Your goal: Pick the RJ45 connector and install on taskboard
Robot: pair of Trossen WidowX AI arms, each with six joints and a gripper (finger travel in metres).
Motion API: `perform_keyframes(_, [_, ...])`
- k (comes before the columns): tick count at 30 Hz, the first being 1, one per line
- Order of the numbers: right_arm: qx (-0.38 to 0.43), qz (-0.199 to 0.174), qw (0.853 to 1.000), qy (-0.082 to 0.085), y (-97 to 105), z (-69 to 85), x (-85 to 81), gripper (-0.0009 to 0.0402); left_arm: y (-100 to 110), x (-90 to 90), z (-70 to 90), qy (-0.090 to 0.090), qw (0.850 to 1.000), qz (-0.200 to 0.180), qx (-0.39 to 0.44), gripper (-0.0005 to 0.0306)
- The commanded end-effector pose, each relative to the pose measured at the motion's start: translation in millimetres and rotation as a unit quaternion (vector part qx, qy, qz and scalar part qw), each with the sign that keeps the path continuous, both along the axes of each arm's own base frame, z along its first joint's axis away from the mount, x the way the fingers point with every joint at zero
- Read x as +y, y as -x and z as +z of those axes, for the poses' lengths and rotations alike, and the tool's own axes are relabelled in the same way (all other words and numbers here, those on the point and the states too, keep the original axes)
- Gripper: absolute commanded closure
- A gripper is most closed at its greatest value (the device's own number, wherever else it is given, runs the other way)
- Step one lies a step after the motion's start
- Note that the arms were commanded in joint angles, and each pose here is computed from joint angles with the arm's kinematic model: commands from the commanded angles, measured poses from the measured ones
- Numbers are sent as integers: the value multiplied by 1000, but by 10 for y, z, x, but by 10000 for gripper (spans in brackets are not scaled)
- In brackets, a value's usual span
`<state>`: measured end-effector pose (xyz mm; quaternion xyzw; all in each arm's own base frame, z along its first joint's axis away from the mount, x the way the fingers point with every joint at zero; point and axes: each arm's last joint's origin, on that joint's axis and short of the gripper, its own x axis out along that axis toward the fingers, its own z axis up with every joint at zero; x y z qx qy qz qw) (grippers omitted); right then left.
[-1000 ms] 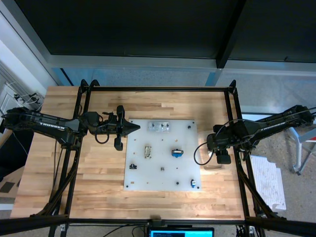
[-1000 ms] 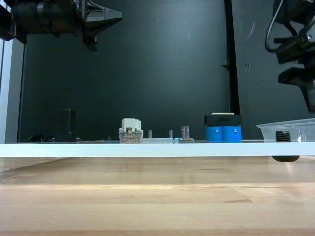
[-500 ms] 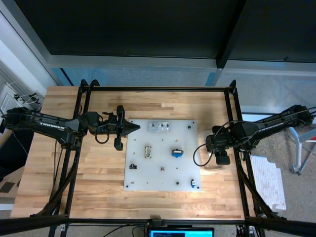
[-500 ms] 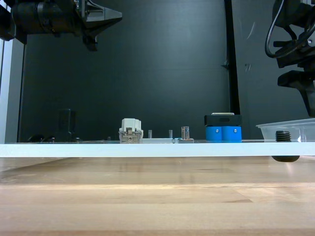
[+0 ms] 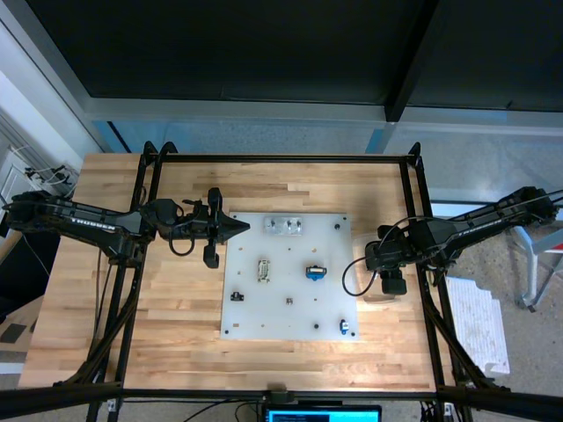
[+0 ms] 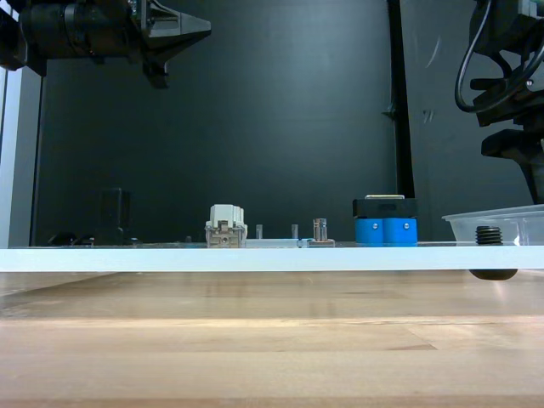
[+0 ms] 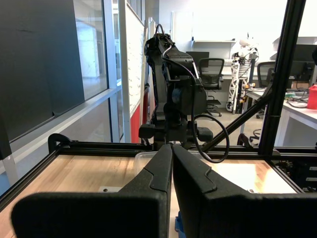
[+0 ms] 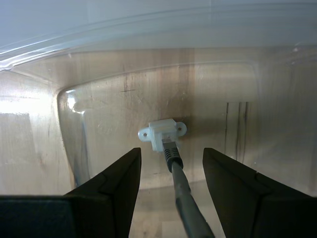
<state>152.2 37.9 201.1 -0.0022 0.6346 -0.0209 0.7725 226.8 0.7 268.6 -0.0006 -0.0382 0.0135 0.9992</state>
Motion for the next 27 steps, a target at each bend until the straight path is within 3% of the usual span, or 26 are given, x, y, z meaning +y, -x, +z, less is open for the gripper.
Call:
perform_keyframes(1, [0,0,1000,0,1,5,0,235,-1,1,0,0,1000,0,0,300])
perform_keyframes(27, [-1,0,1000,0,1,5,0,335,0,0,0,0,1000,0,0,300])
